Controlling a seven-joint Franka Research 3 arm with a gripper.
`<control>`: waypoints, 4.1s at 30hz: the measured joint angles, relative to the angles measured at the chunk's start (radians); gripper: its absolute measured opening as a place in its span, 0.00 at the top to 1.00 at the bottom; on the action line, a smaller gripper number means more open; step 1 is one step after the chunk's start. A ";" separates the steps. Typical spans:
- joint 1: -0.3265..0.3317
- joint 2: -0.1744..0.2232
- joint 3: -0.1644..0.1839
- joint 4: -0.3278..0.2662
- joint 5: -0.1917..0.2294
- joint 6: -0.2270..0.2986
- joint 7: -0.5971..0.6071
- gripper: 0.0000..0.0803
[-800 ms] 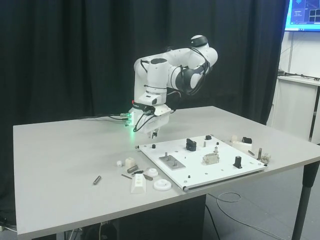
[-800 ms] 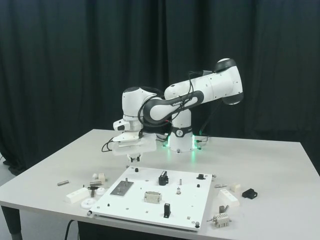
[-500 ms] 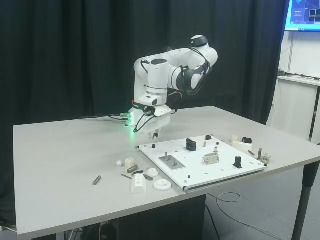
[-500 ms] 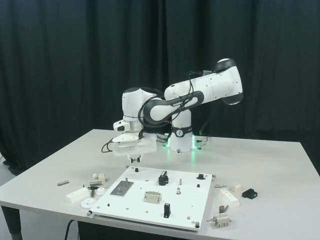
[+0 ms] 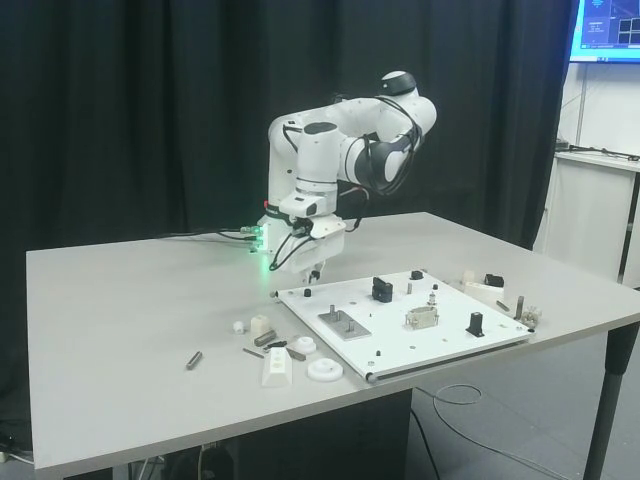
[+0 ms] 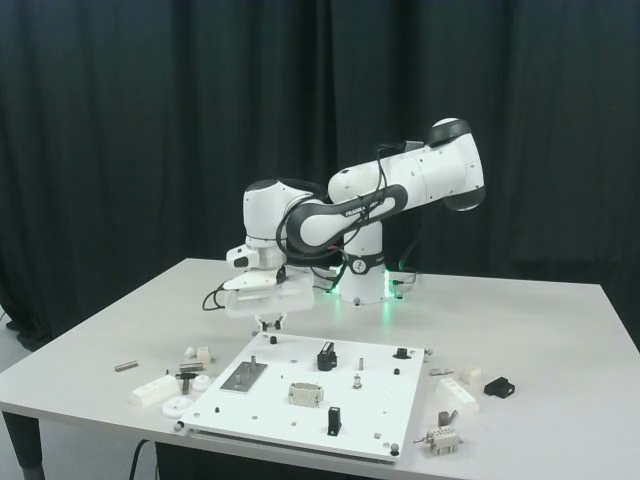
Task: Place bolt 4.
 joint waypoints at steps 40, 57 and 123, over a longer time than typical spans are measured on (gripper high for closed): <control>-0.003 0.004 0.008 0.014 -0.001 0.023 0.161 0.72; -0.079 0.004 0.008 0.042 -0.001 0.196 0.256 0.72; -1.036 0.019 0.360 1.031 -0.185 0.134 0.520 0.72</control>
